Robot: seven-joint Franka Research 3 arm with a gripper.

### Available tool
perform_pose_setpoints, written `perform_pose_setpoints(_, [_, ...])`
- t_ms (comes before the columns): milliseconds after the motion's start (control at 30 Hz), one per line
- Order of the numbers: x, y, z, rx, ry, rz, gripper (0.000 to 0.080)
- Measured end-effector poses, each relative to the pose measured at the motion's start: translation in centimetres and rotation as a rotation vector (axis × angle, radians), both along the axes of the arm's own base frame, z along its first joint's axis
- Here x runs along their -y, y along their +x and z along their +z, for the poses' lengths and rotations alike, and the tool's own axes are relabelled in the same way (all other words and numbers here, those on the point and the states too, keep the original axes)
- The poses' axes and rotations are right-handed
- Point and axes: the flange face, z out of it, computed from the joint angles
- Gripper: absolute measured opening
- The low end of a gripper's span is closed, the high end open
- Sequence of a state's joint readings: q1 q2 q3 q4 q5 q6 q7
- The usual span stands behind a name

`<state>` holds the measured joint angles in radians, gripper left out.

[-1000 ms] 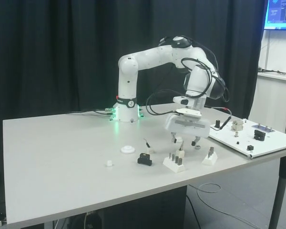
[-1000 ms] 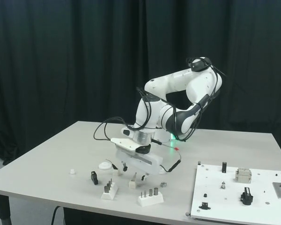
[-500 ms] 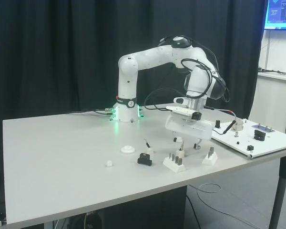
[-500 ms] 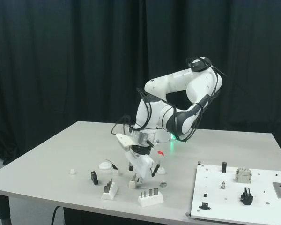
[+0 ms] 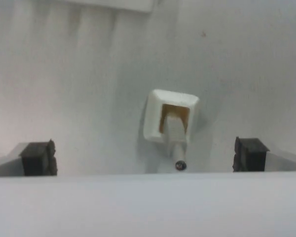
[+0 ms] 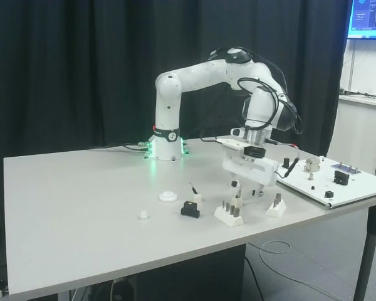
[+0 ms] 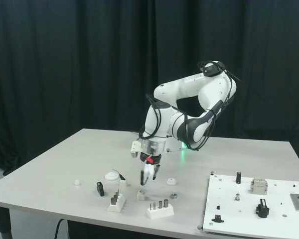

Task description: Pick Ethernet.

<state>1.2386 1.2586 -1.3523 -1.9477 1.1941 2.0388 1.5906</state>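
Observation:
In the wrist view the Ethernet plug (image 5: 174, 129) stands in a small white holder (image 5: 154, 118) on the grey table, with a short cable stub pointing up. My gripper (image 5: 144, 156) hovers over it, open, its two black fingertips (image 5: 38, 158) wide apart on either side and touching nothing. From the first room view the gripper (image 6: 247, 187) hangs just above the holder (image 6: 237, 200) near the table's front edge. The second room view shows the hand edge-on, the gripper (image 7: 144, 180) pointing down at the holder (image 7: 140, 195).
Close by stand a white block with pegs (image 6: 229, 213), a second peg block (image 6: 275, 207), a black part (image 6: 189, 209), another small holder with a wire (image 6: 195, 195), a white gear (image 6: 168, 197) and a small white cap (image 6: 143, 214). A white board (image 6: 338, 191) with fittings lies to the right.
The hand has turned about its own axis, from broadside to edge-on in the second room view, and now sits over the plug's holder. Its loose cable swung round with it.

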Motion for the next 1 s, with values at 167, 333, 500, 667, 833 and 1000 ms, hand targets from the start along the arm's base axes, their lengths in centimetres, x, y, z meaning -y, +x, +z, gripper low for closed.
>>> perform_pose_setpoints(167, [0.0,0.1,-0.1,0.029,-0.004,-0.100,0.0800])
perform_pose_setpoints(333, [0.0,0.0,-0.3,0.039,-0.003,-0.148,0.0800])
perform_pose_setpoints(500, [0.0,-0.1,-0.5,0.041,-0.004,-0.168,0.0800])
perform_pose_setpoints(667, [0.2,-0.2,-0.7,0.039,-0.008,-0.170,0.0800])
perform_pose_setpoints(833, [0.2,-0.3,-1.0,0.041,-0.012,-0.170,0.0800])
perform_pose_setpoints(1000, [0.2,-0.4,-1.4,0.044,-0.017,-0.167,0.0800])
